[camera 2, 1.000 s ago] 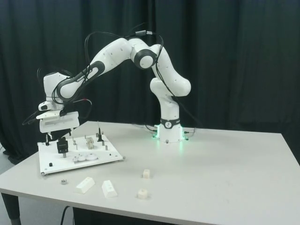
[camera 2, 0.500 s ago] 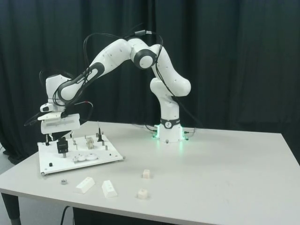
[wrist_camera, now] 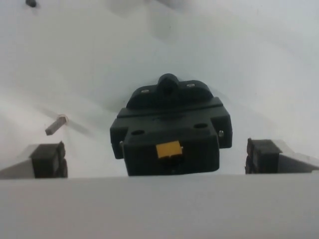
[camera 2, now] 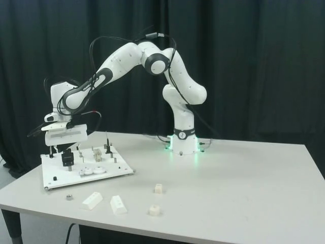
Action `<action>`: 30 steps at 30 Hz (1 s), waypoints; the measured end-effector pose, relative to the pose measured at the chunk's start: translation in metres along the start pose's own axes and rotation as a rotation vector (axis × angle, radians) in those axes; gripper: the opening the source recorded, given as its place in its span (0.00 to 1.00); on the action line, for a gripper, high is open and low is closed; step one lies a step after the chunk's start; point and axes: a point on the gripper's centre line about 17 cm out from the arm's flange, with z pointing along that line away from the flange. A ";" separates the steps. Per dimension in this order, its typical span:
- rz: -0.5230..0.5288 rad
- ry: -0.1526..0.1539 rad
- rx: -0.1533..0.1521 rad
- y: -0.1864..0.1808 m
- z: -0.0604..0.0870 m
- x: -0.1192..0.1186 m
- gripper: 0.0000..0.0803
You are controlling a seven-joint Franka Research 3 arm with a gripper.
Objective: Remove D-SUB.
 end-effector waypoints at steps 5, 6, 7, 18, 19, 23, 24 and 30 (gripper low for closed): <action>0.006 0.006 -0.001 0.000 0.001 0.001 1.00; 0.008 0.008 -0.002 0.000 0.001 0.001 1.00; 0.010 0.009 -0.002 0.000 0.001 0.001 1.00; 0.061 0.030 -0.009 0.002 0.002 0.003 1.00; 0.067 0.032 -0.010 0.002 0.002 0.003 1.00; 0.076 0.036 -0.010 0.002 0.003 0.003 1.00; 0.077 0.036 -0.010 0.002 0.003 0.003 0.99; 0.079 0.036 -0.009 0.002 0.004 0.003 0.62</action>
